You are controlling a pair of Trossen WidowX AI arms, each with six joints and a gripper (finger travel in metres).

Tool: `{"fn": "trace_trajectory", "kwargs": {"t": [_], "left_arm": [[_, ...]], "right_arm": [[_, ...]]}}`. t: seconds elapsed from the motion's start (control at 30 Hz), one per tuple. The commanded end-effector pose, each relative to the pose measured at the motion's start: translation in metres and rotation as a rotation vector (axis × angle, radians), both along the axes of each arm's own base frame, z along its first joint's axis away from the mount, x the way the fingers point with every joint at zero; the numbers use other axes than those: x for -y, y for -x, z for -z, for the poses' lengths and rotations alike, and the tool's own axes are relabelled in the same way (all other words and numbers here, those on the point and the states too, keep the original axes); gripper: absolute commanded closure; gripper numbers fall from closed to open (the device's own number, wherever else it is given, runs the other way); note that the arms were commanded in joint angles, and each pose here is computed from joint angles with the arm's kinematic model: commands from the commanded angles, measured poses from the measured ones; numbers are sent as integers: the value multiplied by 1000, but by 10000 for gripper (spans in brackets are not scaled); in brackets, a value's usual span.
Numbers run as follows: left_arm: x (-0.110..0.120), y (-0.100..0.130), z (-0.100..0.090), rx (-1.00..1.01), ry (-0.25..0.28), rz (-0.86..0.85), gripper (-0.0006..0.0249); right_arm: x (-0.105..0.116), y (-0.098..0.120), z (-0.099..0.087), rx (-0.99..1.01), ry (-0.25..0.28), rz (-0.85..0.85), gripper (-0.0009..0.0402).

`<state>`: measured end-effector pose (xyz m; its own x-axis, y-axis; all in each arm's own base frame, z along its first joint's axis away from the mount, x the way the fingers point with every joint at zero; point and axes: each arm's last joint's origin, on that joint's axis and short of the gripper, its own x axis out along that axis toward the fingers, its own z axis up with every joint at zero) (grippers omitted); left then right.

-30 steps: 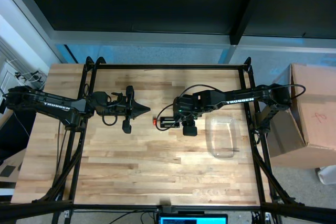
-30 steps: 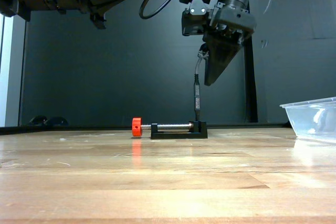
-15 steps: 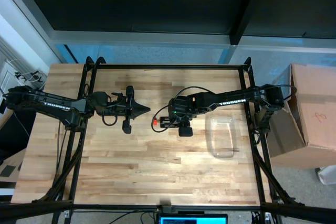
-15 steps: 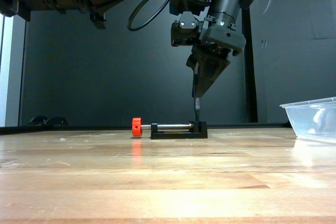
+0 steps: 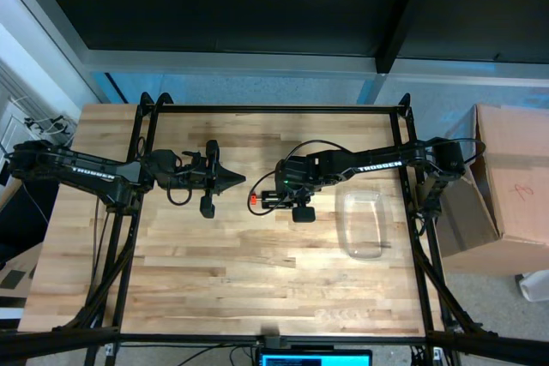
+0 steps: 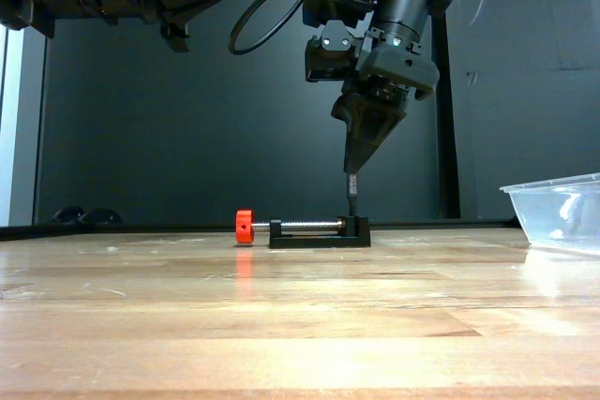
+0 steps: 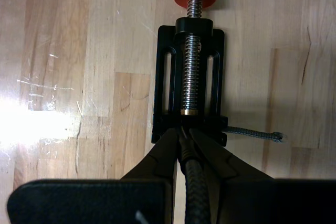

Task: Remove the USB-C connector from the USB-C receptacle and place in the container

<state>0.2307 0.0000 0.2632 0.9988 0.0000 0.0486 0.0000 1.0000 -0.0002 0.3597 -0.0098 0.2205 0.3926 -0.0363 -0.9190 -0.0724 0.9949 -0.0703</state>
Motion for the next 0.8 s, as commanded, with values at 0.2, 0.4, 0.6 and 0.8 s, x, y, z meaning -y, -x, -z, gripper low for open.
{"fn": "trace_trajectory", "kwargs": {"t": [0.2, 0.4, 0.6, 0.8], "left_arm": [[0, 0, 0, 0, 0, 0, 243], [0, 0, 0, 0, 0, 0, 243], [0, 0, 1, -3, 0, 0, 243], [0, 0, 1, -6, 0, 0, 243]], "right_arm": [[0, 12, -32, 102, 1, 1, 393], [-2, 24, -46, 102, -1, 2, 393], [-19, 45, -48, 84, -29, 0, 393], [-37, 74, -42, 64, -54, -14, 393]]}}
